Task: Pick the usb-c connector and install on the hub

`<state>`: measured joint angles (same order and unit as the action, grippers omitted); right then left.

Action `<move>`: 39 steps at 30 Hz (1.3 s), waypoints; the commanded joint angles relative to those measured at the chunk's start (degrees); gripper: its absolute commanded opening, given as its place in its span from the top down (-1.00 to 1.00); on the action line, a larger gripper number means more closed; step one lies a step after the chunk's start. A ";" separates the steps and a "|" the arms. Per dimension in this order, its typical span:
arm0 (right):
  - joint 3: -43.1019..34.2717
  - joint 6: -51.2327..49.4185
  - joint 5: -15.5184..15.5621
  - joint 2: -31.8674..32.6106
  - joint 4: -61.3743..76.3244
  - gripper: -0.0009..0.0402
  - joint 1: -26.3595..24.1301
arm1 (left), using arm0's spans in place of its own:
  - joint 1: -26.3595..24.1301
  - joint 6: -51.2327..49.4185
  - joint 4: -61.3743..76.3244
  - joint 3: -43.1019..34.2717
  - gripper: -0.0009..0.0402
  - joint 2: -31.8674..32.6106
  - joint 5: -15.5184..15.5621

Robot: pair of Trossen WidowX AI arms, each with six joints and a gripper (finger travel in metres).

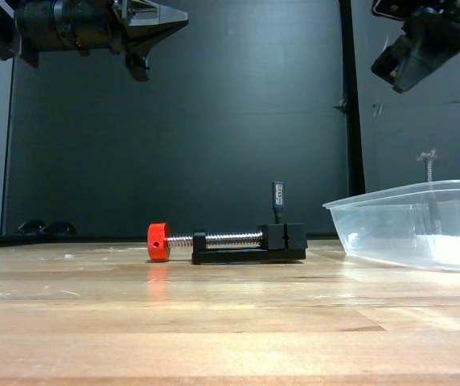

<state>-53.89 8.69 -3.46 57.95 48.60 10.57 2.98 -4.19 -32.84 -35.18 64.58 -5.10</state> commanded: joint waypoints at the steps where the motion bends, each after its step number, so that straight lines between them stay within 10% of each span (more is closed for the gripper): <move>1: 0.07 1.01 0.00 0.35 2.80 0.96 0.81 | 0.02 0.00 0.00 -0.02 0.96 0.02 -0.02; 15: 0.15 3.06 0.00 4.39 8.20 0.92 2.91 | 0.00 0.00 0.00 -0.02 0.96 0.02 -0.02; 28: 1.38 5.01 -0.02 10.45 6.21 0.19 3.85 | 0.02 0.00 0.00 -0.02 0.96 0.02 -0.02; 39: 1.90 5.38 -0.09 16.28 1.99 0.09 4.35 | 0.00 0.00 0.00 -0.02 0.96 0.02 -0.02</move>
<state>-51.96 14.09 -3.49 73.52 50.96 14.83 2.98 -4.21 -32.82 -35.20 64.58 -5.10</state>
